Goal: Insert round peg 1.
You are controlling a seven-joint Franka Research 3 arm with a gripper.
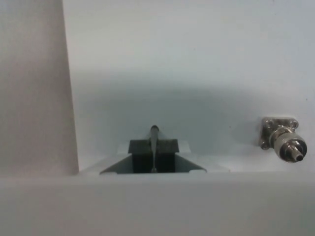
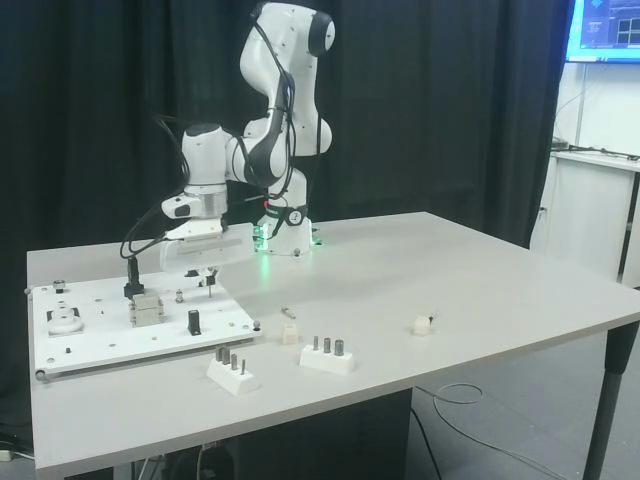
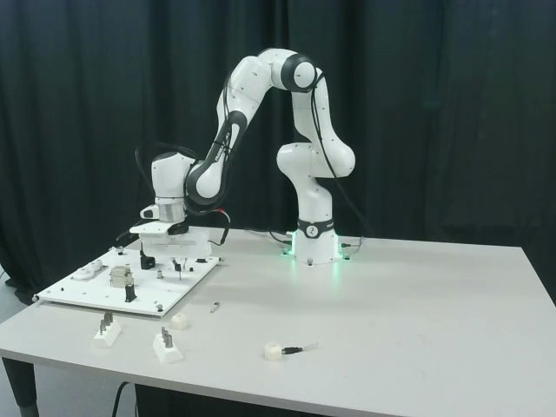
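The tool [image 1: 153, 169] grips the round peg [image 1: 154, 147] upright above the white board [image 1: 197, 59].

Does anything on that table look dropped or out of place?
Maybe. A small pin lies flat on the bare table beside the white board, while the other pins stand upright in their white blocks. A small white piece with a dark rod sticking out also sits apart from everything else.

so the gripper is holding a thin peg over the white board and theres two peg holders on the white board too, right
One thing is off: the two peg holders stand on the grey table in front of the white board, not on it, as the first room view shows. The gripper does hold the thin peg over the board.
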